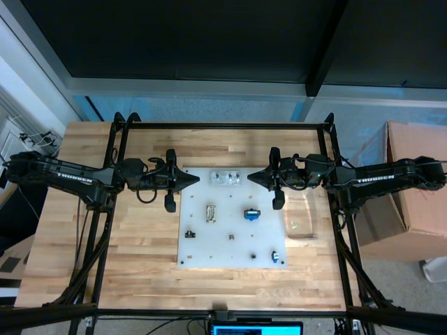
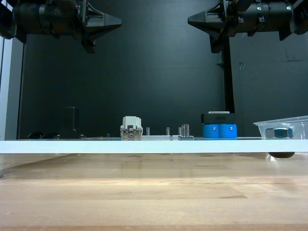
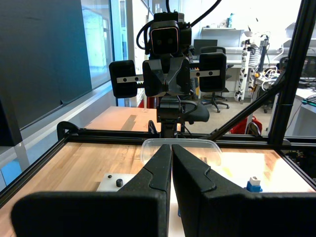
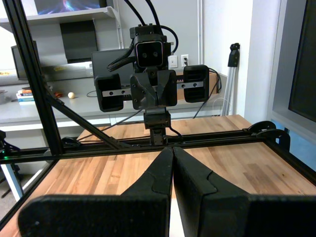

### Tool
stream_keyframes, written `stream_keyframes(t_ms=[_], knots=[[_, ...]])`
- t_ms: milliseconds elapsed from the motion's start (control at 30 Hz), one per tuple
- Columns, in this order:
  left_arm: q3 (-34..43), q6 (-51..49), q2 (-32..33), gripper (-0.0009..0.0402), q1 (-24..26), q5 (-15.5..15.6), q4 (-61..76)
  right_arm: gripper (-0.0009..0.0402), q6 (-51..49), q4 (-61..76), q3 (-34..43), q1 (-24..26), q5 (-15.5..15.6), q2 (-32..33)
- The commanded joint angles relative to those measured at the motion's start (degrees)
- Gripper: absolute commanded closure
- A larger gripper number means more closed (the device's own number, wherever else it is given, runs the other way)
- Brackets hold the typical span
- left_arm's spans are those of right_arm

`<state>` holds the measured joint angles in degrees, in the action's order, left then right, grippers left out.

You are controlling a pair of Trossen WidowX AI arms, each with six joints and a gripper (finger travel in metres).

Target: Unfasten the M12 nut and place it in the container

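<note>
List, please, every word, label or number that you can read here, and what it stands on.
"TROSSEN": on the left arm.
"TROSSEN": on the right arm.
Screen at the near edge: too small to read.
No text shows on the nut, on its stud, nor on the left gripper and right gripper, both shut, high over the board's far end.

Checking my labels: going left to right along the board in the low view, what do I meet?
Beige connector → silver post → blue block → nut on its stud. Overhead: left gripper at left, right gripper at right, both shut.
</note>
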<state>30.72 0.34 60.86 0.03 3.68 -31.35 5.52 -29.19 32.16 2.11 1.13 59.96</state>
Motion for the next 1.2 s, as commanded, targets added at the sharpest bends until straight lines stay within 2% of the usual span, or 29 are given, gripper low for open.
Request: stream_keyframes(t_ms=[33, 533, 633, 800, 1000, 1200], knots=[[0.00, 0.02, 0.00, 0.0393, -0.02, 0.00, -0.02, 0.0393, -0.20, 0.22, 0.22, 0.00, -0.02, 0.02], [-0.02, 0.02, 0.00, 0.0393, -0.02, 0.00, 0.00, 0.0393, 0.00, 0.63, 0.22, 0.00, 0.00, 0.17], [-0.02, 0.02, 0.00, 0.0393, -0.02, 0.00, -0.02, 0.0394, 0.17, 1.77, 0.31, -0.15, 1.86, -0.04], [0.00, 0.02, 0.00, 0.0393, -0.02, 0.00, -0.02, 0.0394, -0.26, 13.00, 3.78, -2.64, -1.62, -0.33], [0.00, 0.02, 0.00, 0.0393, -0.04, 0.00, 0.00, 0.0394, 0.07, 33.03, 10.93, -6.71, -2.03, -0.20], [0.00, 0.02, 0.00, 0.0393, -0.02, 0.00, -0.02, 0.0394, 0.59, 45.57, 16.79, -12.07, -6.25, -0.20]])
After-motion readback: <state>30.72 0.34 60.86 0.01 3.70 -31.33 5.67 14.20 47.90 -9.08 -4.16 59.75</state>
